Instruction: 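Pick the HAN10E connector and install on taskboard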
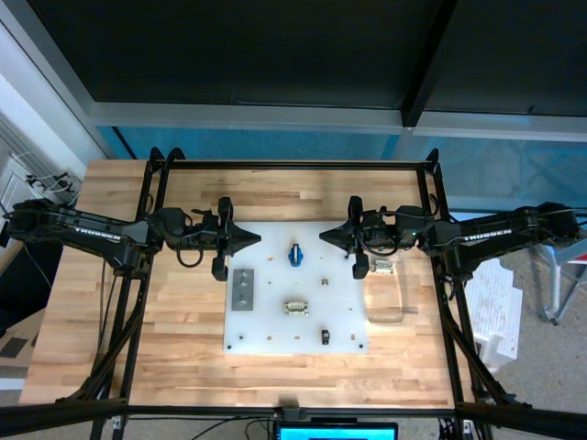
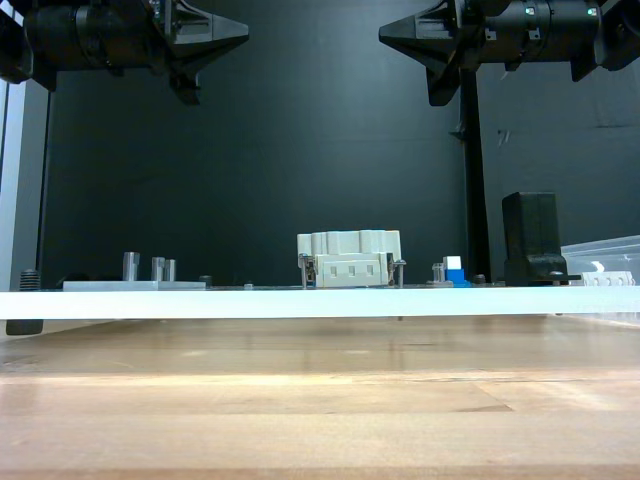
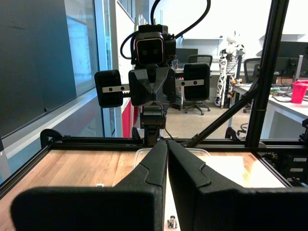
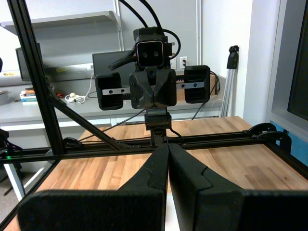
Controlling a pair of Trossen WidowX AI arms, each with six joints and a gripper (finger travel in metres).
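Two items: left gripper, right gripper, both pressed together, high over the board. Pick not begun; you next lower right gripper, spread, onto connector.

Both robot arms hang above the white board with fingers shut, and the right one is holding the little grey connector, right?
No. The right gripper holds nothing; the high view shows the HAN10E connector lying in the clear tray beside the taskboard. The left gripper and the right one do hang above the board, fingers shut.
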